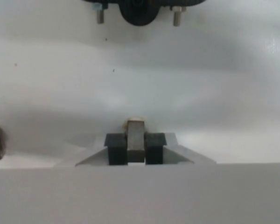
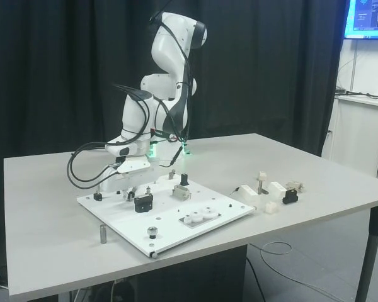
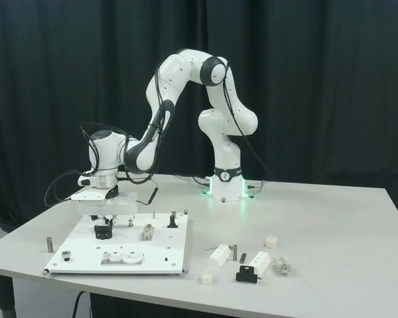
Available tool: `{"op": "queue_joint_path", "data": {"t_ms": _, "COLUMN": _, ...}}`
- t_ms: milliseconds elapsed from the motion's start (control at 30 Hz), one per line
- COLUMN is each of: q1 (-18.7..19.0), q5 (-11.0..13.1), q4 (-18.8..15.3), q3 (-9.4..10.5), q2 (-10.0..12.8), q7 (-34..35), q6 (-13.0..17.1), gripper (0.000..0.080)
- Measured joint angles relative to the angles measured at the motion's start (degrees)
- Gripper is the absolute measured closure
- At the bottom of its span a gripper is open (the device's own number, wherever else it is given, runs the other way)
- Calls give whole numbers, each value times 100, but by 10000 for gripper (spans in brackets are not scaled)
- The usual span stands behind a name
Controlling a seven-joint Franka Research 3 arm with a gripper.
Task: Remove square peg 2.
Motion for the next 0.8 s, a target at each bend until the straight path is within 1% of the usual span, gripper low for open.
{"op": "queue_joint_path", "data": {"t_ms": 367, "q1": 0, "q5": 7, "q4": 1, "q3": -6, "q2": -30, "q7": -26, "q6": -41, "gripper": 725}}
{"op": "queue_joint_path", "data": {"t_ms": 800, "q1": 16, "q5": 7, "q4": 25, "q3": -53, "q2": -152, "q7": -58, "q6": -210, "gripper": 726}}
